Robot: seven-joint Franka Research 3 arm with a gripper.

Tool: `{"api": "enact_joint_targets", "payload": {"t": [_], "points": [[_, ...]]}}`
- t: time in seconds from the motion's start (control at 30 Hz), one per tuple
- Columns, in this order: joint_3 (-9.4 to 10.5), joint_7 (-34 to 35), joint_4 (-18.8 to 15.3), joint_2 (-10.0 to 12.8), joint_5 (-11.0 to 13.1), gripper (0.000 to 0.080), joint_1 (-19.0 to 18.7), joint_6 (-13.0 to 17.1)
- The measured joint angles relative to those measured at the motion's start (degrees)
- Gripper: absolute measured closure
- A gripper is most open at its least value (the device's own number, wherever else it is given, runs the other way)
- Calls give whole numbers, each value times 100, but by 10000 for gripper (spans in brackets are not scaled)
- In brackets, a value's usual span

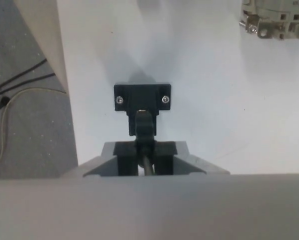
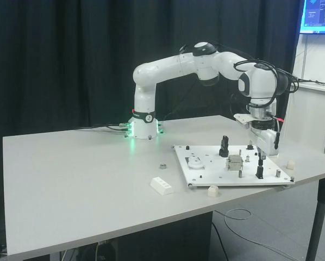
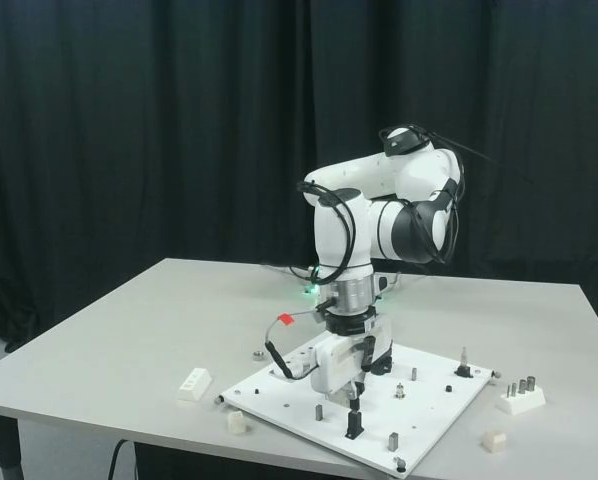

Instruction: Insert USB.

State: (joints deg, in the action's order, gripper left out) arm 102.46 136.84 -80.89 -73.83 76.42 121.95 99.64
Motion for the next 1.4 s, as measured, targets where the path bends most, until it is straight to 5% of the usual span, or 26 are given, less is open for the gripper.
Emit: {"api": "enact_joint_targets", "payload": {"t": [1.4], "points": [[34, -125, -11, -44, 62, 738, 22, 55]]}}
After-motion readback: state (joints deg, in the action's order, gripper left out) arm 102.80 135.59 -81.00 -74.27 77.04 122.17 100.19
